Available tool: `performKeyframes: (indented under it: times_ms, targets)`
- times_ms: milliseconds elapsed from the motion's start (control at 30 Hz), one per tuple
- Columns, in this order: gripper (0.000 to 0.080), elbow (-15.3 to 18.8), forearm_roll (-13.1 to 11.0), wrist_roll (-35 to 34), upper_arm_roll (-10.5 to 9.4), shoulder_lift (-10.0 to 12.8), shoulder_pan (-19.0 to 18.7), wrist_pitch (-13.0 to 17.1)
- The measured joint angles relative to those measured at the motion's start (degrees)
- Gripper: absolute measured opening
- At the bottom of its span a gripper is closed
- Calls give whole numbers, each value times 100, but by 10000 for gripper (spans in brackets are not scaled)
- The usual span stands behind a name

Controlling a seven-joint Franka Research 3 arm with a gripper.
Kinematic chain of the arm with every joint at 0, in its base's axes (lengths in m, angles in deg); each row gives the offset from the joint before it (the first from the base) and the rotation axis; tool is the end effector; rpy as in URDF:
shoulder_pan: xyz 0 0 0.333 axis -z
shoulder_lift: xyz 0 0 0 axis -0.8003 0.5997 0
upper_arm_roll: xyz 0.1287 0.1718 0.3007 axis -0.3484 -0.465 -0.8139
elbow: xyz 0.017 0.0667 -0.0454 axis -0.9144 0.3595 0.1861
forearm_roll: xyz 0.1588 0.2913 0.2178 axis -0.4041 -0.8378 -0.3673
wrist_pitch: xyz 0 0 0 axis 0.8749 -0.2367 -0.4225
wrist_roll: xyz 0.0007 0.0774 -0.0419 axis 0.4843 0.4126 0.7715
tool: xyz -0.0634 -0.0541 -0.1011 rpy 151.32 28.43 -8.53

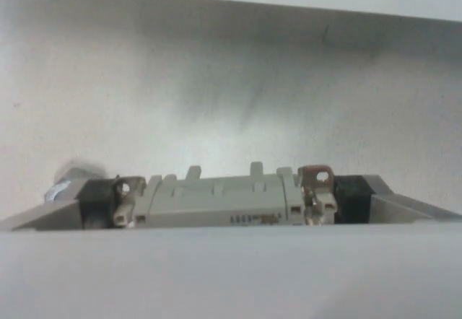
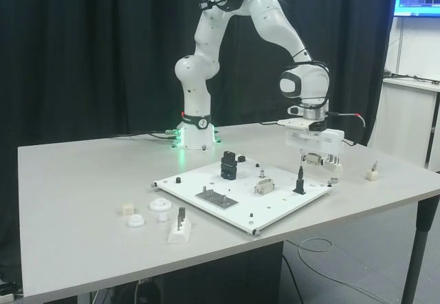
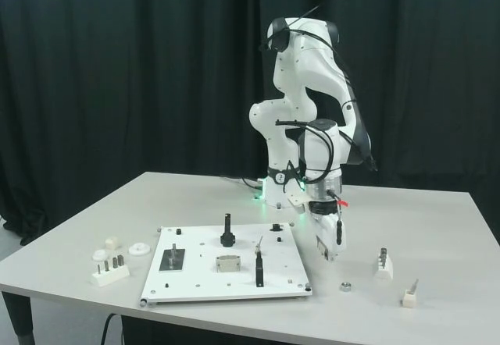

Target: Insert waterproof.

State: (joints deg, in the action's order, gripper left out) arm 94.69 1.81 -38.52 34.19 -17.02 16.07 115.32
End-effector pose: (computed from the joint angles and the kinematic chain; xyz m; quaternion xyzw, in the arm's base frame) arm 0.5303 0.2083 0.2553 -0.5673 0.8226 0.0097 0.0369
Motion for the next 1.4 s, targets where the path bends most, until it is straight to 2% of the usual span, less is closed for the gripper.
performKeyframes:
  times_ms: [567, 867, 1167, 1300, 1400]
  targets:
    - [623, -39, 102, 47, 4, -33, -1, -64]
    - [623, -52, 301, 536, 30, -65, 0, -64]
    - [623, -52, 661, 1860, 113, -176, 15, -84]
    - [623, -52, 803, 2821, 161, -244, 87, -128]
    - [623, -51, 822, 3579, 176, -302, 199, -196]
